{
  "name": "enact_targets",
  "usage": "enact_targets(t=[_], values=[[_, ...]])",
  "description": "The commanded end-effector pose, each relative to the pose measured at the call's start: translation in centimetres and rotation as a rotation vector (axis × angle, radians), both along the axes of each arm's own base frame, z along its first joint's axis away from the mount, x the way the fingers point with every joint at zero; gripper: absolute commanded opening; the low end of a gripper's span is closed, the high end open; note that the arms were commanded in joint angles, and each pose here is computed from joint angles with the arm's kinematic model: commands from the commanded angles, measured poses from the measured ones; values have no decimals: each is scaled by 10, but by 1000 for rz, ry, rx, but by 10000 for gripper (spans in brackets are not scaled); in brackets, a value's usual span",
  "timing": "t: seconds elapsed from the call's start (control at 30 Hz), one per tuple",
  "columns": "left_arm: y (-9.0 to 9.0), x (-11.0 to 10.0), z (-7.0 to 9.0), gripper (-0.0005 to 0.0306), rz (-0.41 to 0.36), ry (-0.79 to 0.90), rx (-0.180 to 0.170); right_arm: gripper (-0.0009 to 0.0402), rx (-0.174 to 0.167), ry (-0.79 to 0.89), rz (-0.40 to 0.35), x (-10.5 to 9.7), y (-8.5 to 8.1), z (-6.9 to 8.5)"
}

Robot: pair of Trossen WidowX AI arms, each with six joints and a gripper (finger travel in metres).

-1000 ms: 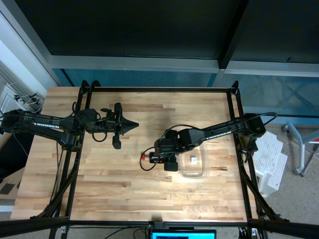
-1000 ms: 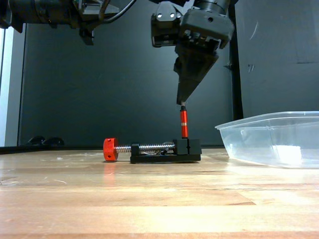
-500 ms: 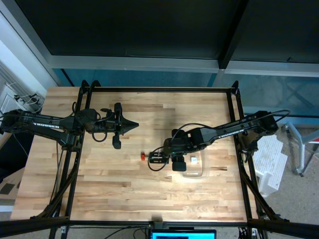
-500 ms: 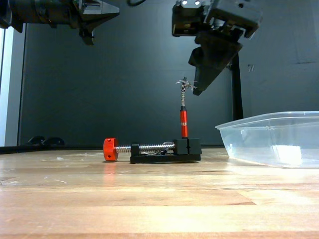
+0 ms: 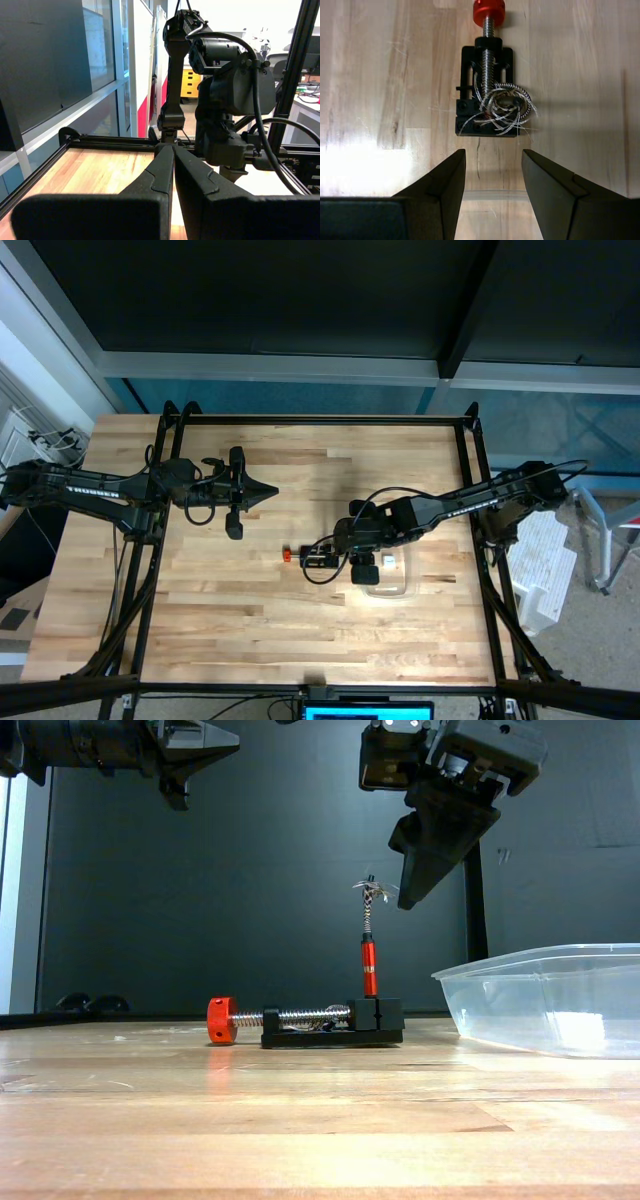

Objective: Pick the rca connector and install on the hub

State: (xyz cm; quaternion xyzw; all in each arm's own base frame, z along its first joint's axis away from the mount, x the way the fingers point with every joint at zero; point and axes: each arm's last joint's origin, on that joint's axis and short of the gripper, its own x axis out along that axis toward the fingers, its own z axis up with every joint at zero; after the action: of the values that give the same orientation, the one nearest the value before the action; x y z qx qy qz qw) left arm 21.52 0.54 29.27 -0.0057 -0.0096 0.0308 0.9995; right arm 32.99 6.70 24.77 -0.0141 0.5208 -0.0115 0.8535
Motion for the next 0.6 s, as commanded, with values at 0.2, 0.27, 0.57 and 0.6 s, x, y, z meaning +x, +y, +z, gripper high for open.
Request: enact_targets(t=[0.2,0.27,0.57,0.6], values=[[0,0,0,1,0,0,0,46,9,-128,60,-10,-12,18],[0,0,0,1,0,0,0,16,41,-175,60,-14,-17,21],[0,0,0,1,0,0,0,1,76,-332,44,-33,-38,35],[0,0,0,1,0,0,0,1,78,-358,40,-36,-41,36]])
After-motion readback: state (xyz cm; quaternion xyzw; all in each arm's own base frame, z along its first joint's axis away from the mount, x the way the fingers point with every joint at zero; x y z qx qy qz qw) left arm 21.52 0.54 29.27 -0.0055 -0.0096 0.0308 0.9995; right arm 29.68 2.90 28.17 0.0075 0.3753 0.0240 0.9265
